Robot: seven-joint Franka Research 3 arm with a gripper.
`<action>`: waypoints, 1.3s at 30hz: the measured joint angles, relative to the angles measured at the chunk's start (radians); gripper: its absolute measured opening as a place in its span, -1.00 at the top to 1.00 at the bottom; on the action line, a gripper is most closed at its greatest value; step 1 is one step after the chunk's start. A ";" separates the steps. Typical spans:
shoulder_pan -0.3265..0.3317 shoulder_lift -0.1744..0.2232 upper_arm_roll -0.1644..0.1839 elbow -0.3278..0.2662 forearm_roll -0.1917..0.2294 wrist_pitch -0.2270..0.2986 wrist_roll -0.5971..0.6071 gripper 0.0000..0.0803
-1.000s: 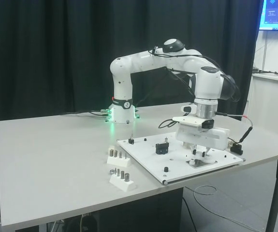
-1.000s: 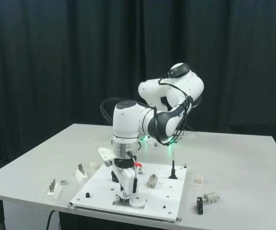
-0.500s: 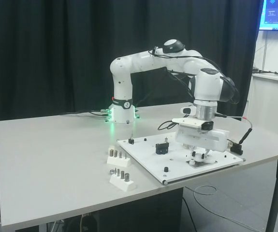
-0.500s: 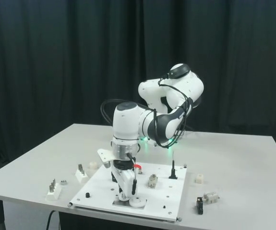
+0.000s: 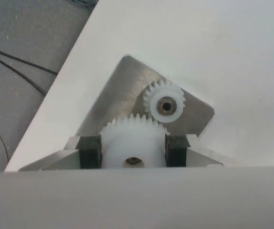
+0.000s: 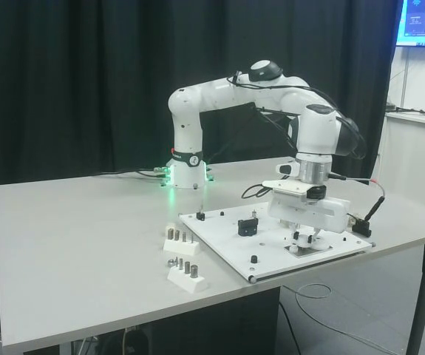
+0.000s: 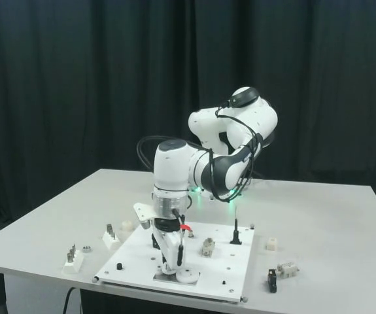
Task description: Insert medium gear.
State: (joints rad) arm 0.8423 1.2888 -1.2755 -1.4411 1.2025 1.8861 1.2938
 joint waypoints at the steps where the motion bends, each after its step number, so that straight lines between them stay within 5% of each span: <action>1: 0.000 0.000 0.000 0.000 0.000 0.000 0.015 0.29; 26: 0.000 -0.001 0.000 -0.005 0.005 0.000 0.072 0.29; 39: 0.000 -0.003 0.000 -0.020 0.041 0.001 0.035 0.29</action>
State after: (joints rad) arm 0.8421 1.2860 -1.2750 -1.4613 1.2439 1.8871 1.3284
